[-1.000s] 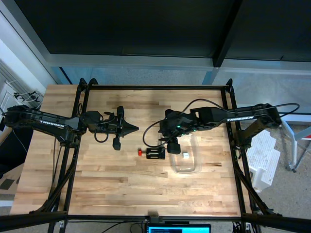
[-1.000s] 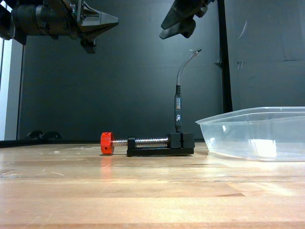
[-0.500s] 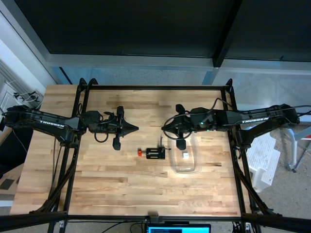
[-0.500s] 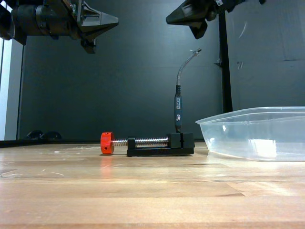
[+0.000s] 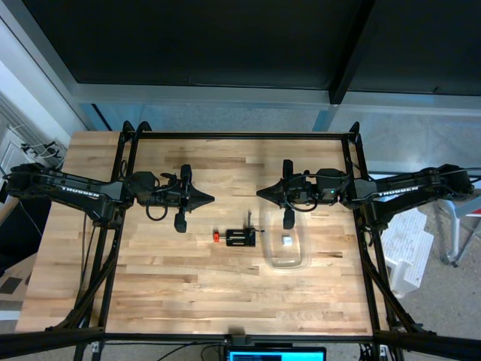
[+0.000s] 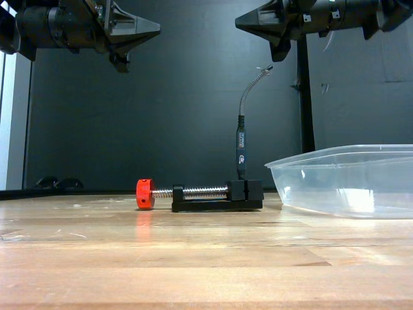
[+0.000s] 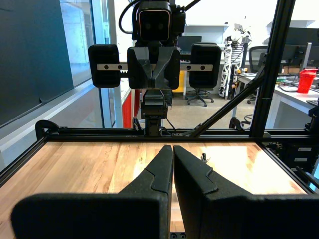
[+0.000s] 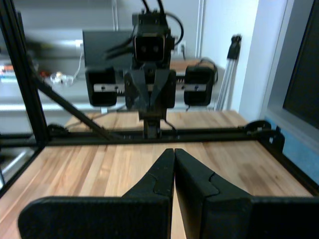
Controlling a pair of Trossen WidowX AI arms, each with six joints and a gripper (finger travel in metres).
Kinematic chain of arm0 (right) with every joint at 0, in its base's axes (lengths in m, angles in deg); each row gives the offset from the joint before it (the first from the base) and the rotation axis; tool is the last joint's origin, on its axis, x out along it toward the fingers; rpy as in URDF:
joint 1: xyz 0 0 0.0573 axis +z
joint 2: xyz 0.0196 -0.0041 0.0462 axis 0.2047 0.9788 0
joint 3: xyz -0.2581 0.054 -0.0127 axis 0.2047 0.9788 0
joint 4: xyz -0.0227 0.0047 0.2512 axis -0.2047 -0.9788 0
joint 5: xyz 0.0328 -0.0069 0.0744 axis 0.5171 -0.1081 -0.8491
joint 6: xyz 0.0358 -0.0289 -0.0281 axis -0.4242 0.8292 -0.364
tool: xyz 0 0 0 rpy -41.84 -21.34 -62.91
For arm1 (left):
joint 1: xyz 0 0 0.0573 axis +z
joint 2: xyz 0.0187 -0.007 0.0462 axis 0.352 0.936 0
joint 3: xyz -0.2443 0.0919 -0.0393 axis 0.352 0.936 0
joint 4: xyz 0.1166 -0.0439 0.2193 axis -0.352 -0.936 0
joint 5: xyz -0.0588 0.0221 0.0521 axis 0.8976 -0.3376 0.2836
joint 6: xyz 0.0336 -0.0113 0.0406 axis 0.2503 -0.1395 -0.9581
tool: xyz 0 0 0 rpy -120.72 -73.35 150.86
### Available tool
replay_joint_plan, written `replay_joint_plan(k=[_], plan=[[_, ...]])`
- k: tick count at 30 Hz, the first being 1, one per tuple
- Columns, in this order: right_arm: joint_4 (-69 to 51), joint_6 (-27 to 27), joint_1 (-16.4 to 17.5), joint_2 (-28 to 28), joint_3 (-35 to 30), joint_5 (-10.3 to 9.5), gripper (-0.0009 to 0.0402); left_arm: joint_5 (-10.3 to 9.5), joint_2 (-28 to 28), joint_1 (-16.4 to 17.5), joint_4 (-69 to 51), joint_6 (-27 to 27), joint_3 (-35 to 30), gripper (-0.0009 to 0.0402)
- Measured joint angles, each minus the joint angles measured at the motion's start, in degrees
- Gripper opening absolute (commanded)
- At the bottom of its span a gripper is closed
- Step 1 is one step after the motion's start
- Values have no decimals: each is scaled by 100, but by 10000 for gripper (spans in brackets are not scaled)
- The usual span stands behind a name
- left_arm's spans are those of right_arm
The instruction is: Pick the USB-C connector and install on taskboard
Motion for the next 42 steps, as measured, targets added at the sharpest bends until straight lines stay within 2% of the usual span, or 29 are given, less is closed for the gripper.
replay_joint_plan(k=[7, 14, 42], plan=[[461, 0, 2, -17, 339, -31, 0, 0, 0, 0, 2, 2, 0, 0], [647, 7, 2, -96, 463, -262, 0, 0, 0, 0, 0, 0, 0, 0], [592, 39, -11, -103, 479, -256, 0, 0, 0, 0, 2, 2, -2, 0]])
